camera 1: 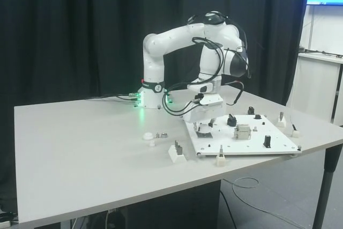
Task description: Insert large gear.
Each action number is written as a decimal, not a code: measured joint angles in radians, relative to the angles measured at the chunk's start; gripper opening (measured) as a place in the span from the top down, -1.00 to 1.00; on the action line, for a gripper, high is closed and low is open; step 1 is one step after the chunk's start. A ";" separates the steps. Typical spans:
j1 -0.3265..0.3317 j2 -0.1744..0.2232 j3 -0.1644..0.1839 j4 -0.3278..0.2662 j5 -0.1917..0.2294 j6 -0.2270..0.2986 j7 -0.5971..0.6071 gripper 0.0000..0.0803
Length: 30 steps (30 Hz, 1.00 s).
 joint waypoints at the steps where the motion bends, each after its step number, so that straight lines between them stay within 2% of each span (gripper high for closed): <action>1: 0.003 0.000 0.000 0.000 -0.003 0.002 0.000 -0.48; 17: 0.029 0.006 0.001 -0.005 -0.014 0.011 0.000 -0.48; 30: 0.030 0.006 0.010 -0.005 -0.014 0.050 -0.004 -0.48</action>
